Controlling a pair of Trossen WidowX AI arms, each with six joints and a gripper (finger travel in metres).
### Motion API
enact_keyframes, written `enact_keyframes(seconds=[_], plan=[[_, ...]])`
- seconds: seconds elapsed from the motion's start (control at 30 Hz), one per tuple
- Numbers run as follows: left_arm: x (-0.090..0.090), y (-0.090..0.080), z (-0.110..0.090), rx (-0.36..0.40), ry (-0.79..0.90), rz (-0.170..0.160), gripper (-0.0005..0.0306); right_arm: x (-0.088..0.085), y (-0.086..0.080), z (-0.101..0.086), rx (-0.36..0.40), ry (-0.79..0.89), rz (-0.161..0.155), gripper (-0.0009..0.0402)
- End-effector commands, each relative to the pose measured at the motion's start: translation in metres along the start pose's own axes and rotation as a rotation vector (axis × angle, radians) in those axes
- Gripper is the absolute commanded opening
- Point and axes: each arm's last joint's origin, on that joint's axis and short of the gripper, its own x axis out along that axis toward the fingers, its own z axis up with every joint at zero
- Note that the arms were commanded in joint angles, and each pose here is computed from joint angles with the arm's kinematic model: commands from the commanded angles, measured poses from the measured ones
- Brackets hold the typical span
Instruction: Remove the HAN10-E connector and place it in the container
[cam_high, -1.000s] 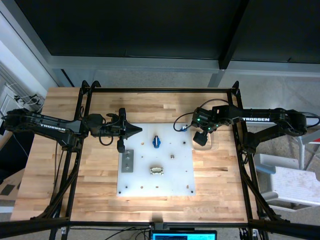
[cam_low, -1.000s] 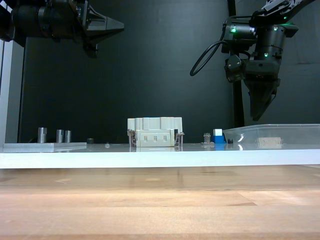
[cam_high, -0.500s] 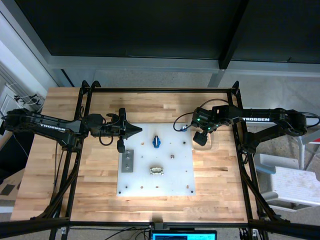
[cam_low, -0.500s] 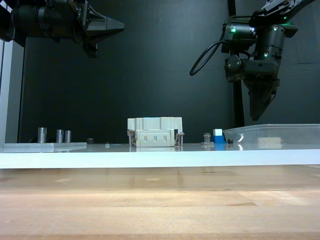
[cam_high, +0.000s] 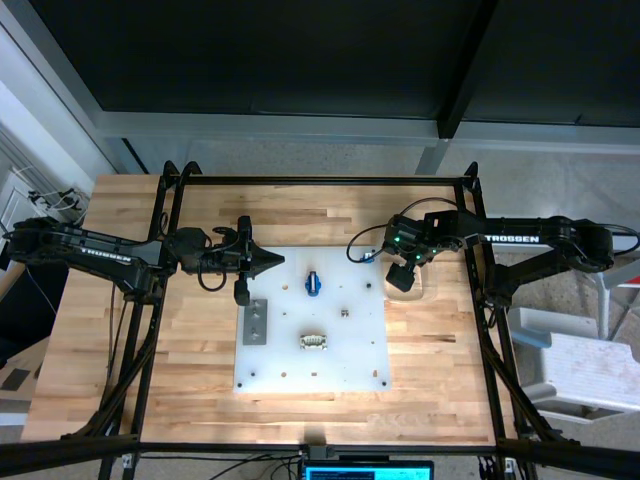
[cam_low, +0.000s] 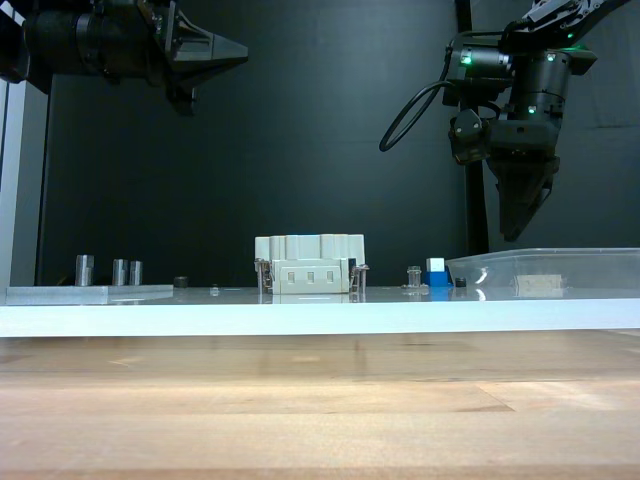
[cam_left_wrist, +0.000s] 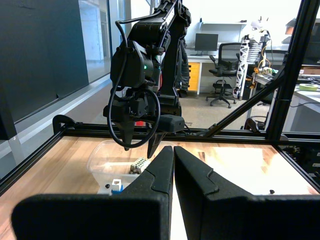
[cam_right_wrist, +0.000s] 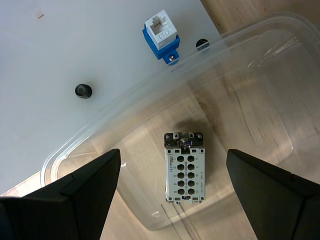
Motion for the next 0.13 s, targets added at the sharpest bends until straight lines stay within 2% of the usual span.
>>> enact_keyframes(seconds=[0.03, 0.13], plan=[[0.0001, 0.0001, 0.0001, 0.000, 0.000, 0.000, 0.0000, 0.0001, 0.0001, 0.0000, 0.000, 0.000, 0.000, 0.0298], [0.0000, 0.0001, 0.0002, 0.000, -0.001, 0.000, 0.0000, 0.0000, 0.0001, 0.0001, 0.000, 0.000, 0.000, 0.0298]])
